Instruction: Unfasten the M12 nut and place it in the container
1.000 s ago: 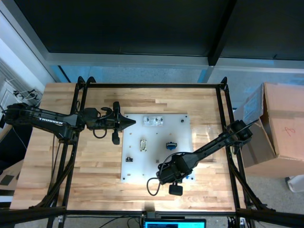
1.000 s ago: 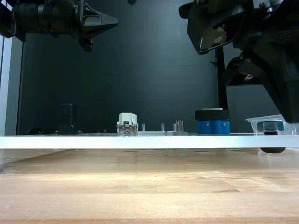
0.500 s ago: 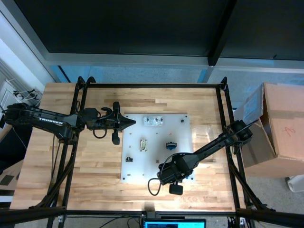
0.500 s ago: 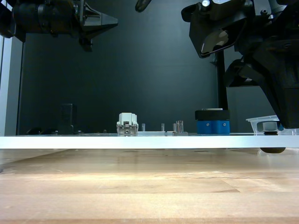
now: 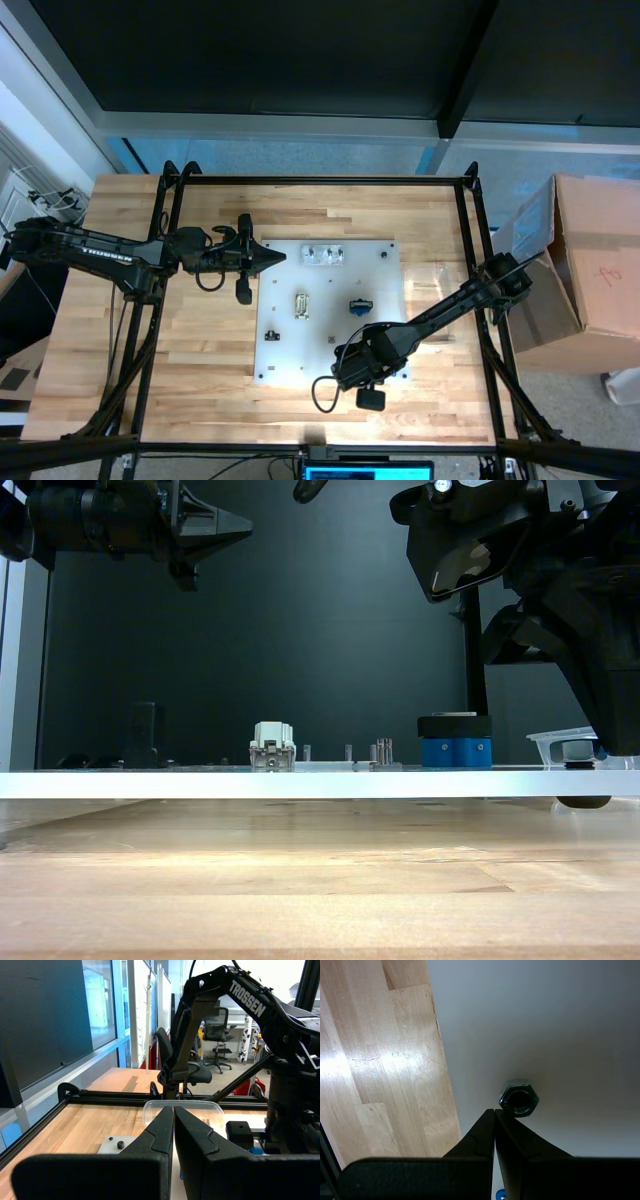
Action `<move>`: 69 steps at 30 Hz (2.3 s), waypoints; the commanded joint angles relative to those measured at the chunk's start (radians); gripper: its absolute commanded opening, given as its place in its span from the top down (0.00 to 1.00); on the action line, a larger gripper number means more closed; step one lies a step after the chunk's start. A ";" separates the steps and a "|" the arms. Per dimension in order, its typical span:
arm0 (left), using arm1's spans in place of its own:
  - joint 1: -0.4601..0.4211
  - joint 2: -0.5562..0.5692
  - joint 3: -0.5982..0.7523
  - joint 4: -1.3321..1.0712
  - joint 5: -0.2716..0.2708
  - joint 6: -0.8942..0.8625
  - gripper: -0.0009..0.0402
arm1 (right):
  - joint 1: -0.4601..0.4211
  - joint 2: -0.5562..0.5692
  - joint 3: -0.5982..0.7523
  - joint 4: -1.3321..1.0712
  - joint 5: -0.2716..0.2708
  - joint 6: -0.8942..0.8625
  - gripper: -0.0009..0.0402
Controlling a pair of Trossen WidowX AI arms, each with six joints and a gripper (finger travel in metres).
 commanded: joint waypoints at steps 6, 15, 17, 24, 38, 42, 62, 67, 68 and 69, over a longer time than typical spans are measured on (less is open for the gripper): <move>0.000 0.000 0.000 0.000 0.000 0.000 0.98 | 0.002 -0.024 0.027 -0.163 0.246 0.046 0.98; 0.000 0.000 0.000 -0.003 0.000 0.000 0.98 | 0.004 -0.063 0.034 -0.177 0.165 0.058 0.98; 0.000 0.000 0.000 -0.003 0.000 0.000 0.98 | 0.005 -0.063 0.034 -0.166 0.112 0.058 0.98; 0.000 0.000 0.000 -0.005 0.000 0.000 0.98 | 0.004 -0.060 0.034 -0.043 -0.064 0.042 0.98; 0.000 0.000 0.000 -0.019 0.000 0.000 0.98 | 0.003 0.014 0.026 -0.006 -0.047 0.024 0.98; 0.000 0.000 0.000 -0.018 0.000 0.000 0.98 | 0.002 0.013 0.026 -0.019 -0.018 0.025 0.98; 0.000 0.000 0.000 -0.019 0.000 0.000 0.98 | 0.002 -0.036 0.032 -0.171 0.293 0.098 0.98; 0.000 0.000 0.000 -0.018 0.000 0.000 0.98 | 0.002 -0.057 0.032 -0.174 0.241 0.104 0.98; 0.000 0.000 0.000 -0.018 0.000 0.000 0.98 | 0.002 -0.058 0.032 -0.174 0.219 0.104 0.98; 0.000 0.000 0.000 -0.019 0.000 0.000 0.98 | 0.002 -0.062 0.032 -0.174 0.198 0.104 0.98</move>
